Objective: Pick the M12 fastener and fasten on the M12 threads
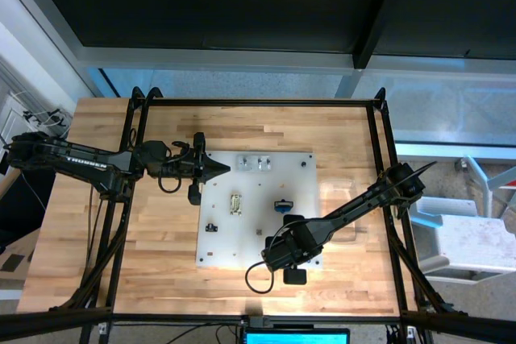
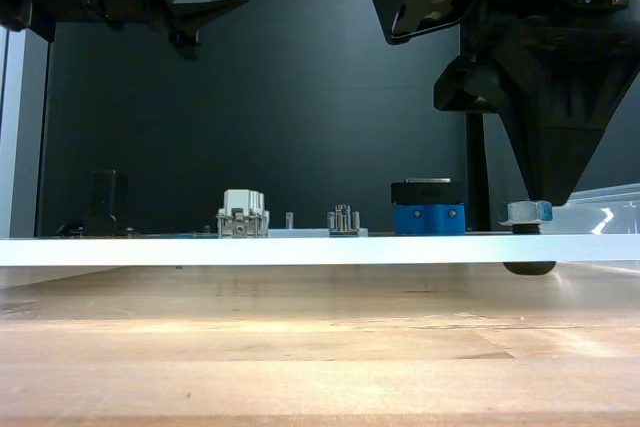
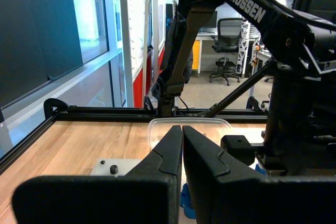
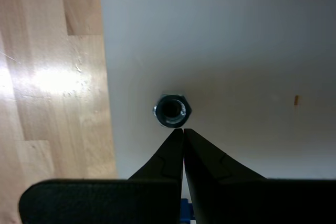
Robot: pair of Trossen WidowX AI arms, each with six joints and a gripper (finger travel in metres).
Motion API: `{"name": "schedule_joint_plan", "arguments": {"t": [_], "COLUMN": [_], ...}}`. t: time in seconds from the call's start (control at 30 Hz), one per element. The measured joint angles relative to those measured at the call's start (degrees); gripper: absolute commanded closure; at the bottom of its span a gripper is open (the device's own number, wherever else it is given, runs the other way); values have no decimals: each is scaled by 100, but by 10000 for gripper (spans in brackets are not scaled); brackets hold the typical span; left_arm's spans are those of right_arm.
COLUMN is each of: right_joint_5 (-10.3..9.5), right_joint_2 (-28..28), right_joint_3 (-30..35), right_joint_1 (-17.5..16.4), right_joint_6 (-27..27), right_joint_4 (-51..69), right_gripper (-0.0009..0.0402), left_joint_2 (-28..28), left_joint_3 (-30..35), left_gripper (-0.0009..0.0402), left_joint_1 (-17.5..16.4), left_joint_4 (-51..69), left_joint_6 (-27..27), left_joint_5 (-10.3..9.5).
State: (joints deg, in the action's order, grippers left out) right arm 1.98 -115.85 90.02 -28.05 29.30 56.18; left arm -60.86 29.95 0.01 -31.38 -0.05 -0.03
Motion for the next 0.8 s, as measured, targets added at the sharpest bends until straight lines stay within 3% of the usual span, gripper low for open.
{"name": "schedule_joint_plan", "arguments": {"t": [0.2, 0.67, 0.73, 0.8], "right_joint_5": [149, 184, 20, -299], "right_joint_2": [0, 0, 0, 4], "right_joint_3": [-2, -70, -94, -133], "right_joint_1": [55, 90, 90, 96], "right_joint_6": [-28, -11, -9, -42], "right_joint_4": [11, -66, -177, -216], "right_gripper": [393, 393, 393, 393], "left_joint_2": [0, 0, 0, 0], "left_joint_3": [0, -2, 0, -2], "left_gripper": [393, 393, 393, 393], "left_joint_1": [0, 0, 0, 0], "left_joint_4": [2, 4, 2, 2], "left_joint_6": [2, 2, 2, 2], "left_joint_5": [0, 0, 0, 0]}}
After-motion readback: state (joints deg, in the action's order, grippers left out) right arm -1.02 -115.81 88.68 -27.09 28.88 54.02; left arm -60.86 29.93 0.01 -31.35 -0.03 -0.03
